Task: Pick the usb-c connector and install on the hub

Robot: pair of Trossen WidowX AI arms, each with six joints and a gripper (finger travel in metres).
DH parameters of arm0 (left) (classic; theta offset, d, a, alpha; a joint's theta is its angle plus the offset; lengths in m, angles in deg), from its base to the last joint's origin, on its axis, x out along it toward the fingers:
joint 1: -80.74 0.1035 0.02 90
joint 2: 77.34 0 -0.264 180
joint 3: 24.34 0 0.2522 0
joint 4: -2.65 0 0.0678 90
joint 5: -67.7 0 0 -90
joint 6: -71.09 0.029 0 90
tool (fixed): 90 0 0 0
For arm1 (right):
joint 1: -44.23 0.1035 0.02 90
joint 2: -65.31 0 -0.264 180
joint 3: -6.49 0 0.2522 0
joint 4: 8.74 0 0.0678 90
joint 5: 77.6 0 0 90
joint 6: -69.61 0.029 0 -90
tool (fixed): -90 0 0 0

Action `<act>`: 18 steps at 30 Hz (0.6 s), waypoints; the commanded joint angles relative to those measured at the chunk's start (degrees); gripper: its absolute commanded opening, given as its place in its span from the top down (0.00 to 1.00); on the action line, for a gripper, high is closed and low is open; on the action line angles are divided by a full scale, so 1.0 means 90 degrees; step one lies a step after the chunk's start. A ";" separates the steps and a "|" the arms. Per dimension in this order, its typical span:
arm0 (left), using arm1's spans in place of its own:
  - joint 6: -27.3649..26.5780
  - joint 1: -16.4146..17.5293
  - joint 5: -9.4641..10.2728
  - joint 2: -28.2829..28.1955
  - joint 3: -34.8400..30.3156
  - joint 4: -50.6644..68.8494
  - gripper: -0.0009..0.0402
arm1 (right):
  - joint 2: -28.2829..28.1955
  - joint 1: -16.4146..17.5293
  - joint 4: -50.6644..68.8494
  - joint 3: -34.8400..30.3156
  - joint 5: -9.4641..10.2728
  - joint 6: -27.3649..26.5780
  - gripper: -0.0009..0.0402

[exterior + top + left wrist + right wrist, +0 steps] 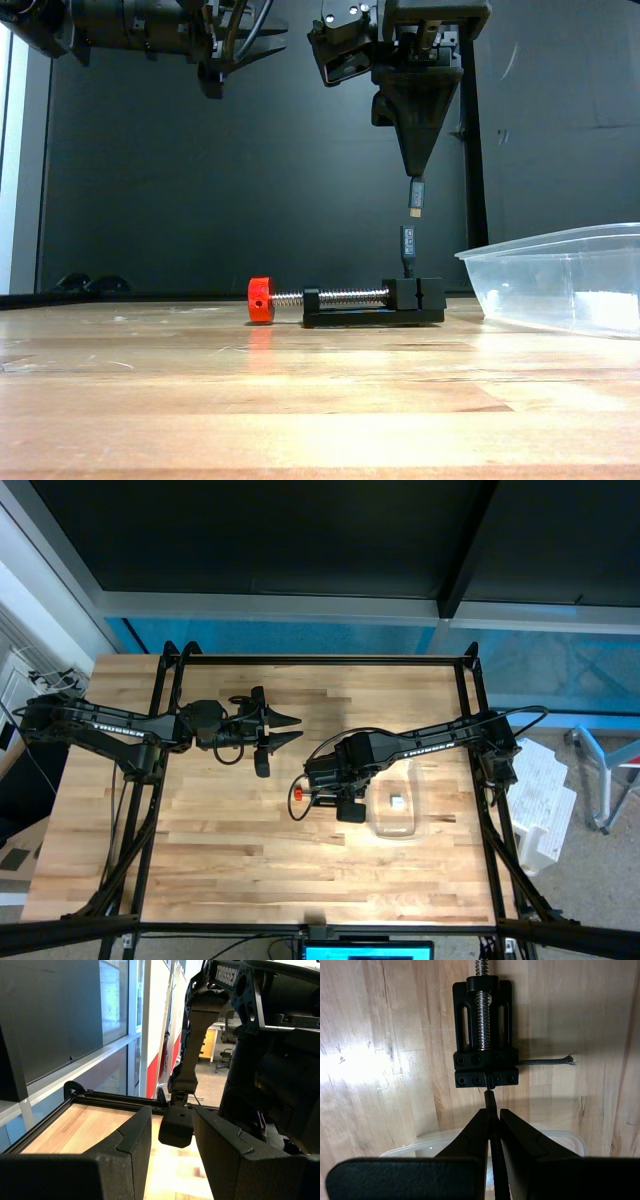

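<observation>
The fingers of my right gripper (414, 172) pinch the tiny dark grey usb-c connector (415, 196) by its sides. It is probably light, stiff and slip-prone, and it hangs just above the small black orange-knobbed hub (372, 300). My left gripper (288, 728) hangs wide open, well apart.

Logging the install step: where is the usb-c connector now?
Low view: the usb-c connector hangs pinched in the right hand, just above the hub's upright pin without touching it. The left hand is parked open over the table's left side.
</observation>
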 commanded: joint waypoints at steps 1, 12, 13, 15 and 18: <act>0.0002 0.0002 -0.0002 -0.0002 0.0000 -0.0002 0.71 | -0.0117 0.0005 0.0046 -0.0119 -0.0002 -0.0005 0.98; 0.0002 0.0005 -0.0002 0.0000 0.0000 0.0019 0.71 | -0.0605 0.0002 0.0583 -0.0911 -0.0151 -0.0121 0.98; 0.0002 0.0005 0.0000 0.0000 0.0000 0.0019 0.71 | -0.0605 0.0002 0.0588 -0.0891 -0.0138 -0.0117 0.98; 0.0002 0.0005 -0.0002 0.0000 0.0000 0.0046 0.71 | -0.0605 0.0000 0.0583 -0.0850 -0.0138 -0.0114 0.98; 0.0002 0.0002 -0.0002 -0.0002 0.0000 0.0165 0.71 | -0.0605 0.0000 0.0556 -0.0840 -0.0138 -0.0080 0.98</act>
